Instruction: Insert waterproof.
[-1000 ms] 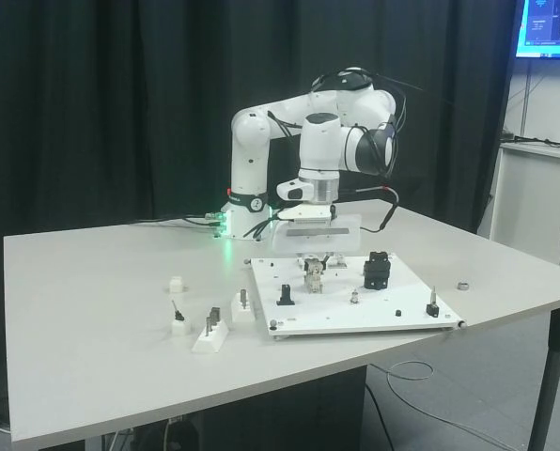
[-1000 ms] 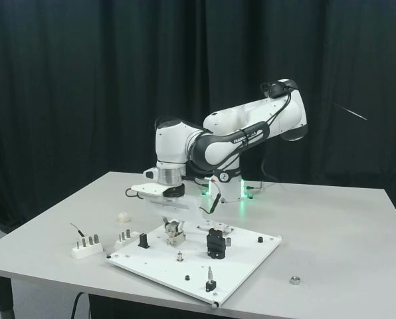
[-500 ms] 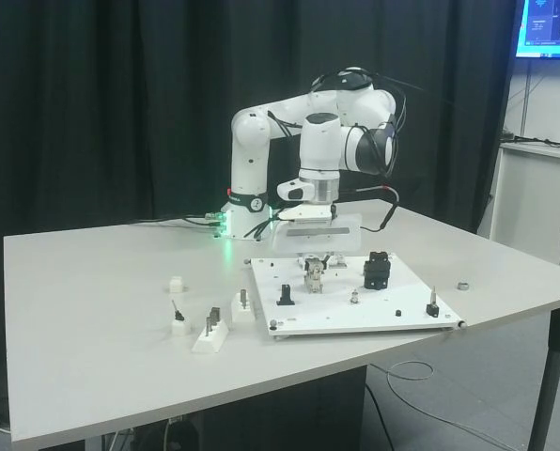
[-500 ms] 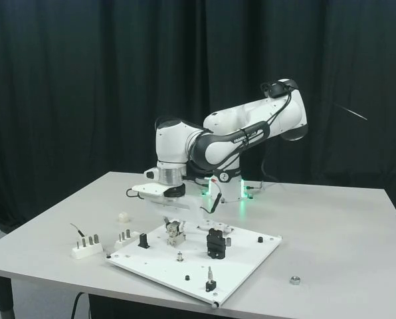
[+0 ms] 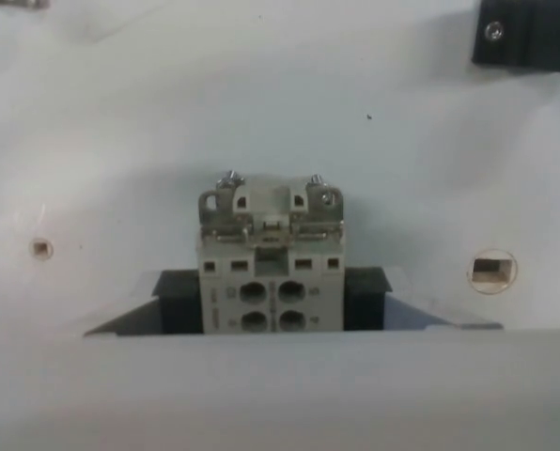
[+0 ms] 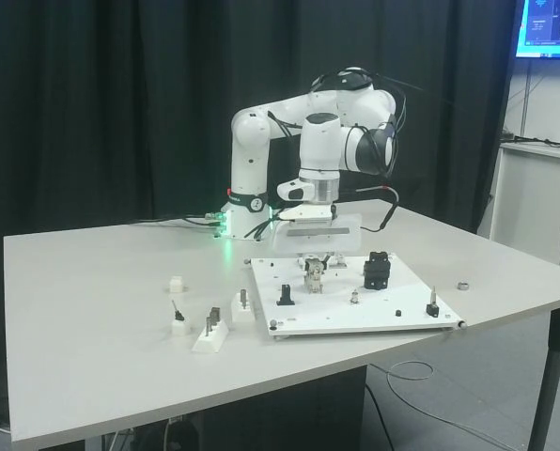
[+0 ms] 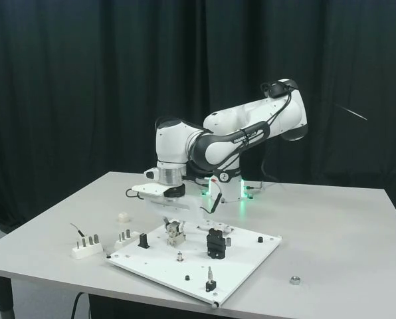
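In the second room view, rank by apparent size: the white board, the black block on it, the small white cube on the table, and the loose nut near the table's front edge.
1. White board
2. Black block
3. and 4. White cube and nut: they look nearly alike, and the nut lies nearer the camera, so no ranking.

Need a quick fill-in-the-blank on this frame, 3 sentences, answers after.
1. The connector between the gripper's fingers shows ____ round holes on its face in the wrist view.
2. The assembly board under the gripper is ____ in colour.
3. A small ring lies on the grey table, ____ the board.

Missing words: four; white; off
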Controlling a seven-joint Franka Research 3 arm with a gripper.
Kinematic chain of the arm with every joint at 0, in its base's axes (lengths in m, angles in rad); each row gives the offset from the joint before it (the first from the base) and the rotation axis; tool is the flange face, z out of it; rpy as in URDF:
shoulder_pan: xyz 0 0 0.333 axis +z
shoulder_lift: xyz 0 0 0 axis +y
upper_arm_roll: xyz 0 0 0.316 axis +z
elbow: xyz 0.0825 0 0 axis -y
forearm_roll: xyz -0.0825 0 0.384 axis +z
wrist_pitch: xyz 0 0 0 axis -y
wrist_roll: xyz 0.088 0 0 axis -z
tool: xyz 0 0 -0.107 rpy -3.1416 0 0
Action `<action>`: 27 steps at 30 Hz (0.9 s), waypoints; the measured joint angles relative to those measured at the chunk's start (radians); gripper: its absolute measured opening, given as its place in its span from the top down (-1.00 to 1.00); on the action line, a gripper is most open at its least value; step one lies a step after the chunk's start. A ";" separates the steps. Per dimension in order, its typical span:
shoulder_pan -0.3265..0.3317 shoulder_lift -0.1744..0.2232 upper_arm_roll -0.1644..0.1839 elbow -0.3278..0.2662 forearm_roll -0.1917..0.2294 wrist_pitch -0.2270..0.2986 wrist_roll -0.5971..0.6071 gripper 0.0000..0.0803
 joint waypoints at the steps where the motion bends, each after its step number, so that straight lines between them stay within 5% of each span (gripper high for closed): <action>1: 0.000 0.000 0.000 0.000 0.000 0.000 -0.002 0.23; 27: 0.028 0.000 -0.005 -0.026 0.001 0.000 -0.006 0.23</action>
